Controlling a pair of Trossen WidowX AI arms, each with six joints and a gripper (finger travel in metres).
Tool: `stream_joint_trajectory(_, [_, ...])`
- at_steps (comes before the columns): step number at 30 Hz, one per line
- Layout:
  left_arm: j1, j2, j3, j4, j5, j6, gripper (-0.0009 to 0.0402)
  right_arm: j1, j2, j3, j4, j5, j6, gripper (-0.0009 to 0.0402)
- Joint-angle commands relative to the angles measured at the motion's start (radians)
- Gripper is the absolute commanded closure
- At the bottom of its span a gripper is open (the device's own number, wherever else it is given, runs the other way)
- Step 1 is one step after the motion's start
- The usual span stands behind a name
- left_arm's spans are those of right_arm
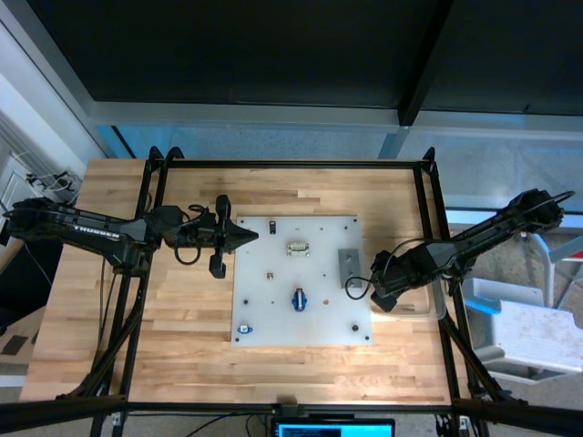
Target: Pick the 16mm cylinder and place it in the taskboard
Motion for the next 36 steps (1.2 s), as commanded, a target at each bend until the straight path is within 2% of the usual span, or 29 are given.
stream_joint_trajectory(1, [0.000,0.000,0.000,0.000,0.000,0.000,0.0393,0.000,-0.001,0.018,-0.021,0.000,-0.001,0.0381])
stream_joint_trajectory(25, [0.000,0.000,0.000,0.000,0.000,0.000,0.0393,0.000,0.000,0.367,-0.427,0.000,-0.129,0.0381])
stream_joint_trajectory(36, [0.000,0.000,0.000,0.000,0.000,0.000,0.0393,0.001,0.000,0.389,-0.445,0.000,-0.169,0.0381])
